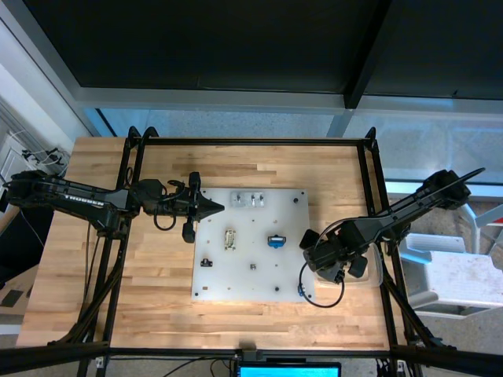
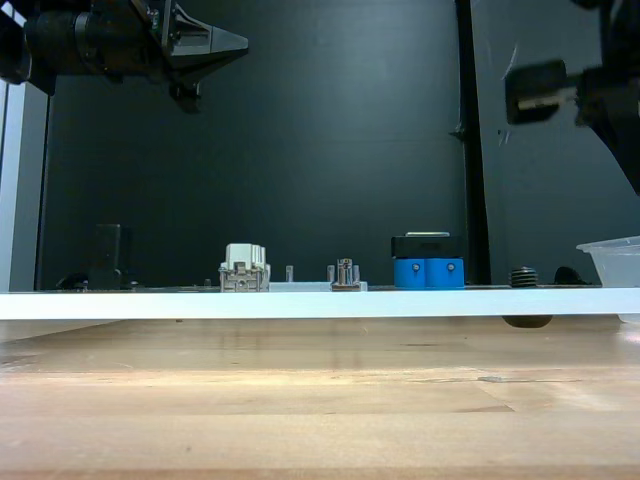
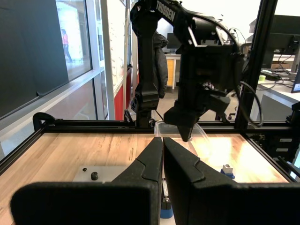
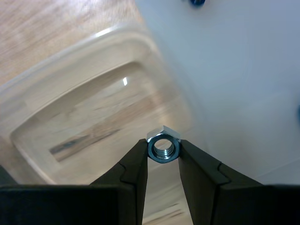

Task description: Pick the M12 fastener and fasten on the M12 threads

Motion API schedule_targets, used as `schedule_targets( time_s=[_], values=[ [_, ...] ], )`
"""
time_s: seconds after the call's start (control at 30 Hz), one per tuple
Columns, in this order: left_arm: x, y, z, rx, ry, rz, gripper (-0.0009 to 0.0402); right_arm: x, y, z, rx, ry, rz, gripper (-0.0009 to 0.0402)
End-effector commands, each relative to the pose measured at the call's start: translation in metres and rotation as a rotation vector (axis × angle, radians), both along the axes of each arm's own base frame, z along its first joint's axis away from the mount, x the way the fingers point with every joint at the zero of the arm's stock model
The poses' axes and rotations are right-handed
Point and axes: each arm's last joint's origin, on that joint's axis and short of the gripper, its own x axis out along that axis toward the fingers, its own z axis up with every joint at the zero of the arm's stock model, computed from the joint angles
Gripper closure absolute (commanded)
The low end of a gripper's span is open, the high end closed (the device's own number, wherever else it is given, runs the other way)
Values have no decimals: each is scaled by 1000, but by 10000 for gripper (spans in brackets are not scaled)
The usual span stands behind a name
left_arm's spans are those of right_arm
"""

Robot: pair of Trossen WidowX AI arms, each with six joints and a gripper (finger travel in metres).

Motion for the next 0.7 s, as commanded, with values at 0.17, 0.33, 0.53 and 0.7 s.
schedule_targets(
  time_s=[0.17, 0.33, 0.53, 0.7],
  values=[
    [0, 0, 0, 0, -1, 0, 393, 33, 16, 5, -23, 33, 71, 370],
    [0, 0, 0, 0, -1, 0, 393, 60, 29, 5, -22, 23, 128, 370],
    [0, 0, 0, 0, -1, 0, 393, 86, 43, 5, -39, 48, 203, 370],
    [0, 0, 0, 0, -1, 0, 393, 106, 53, 0, -36, 42, 211, 370]
  ],
)
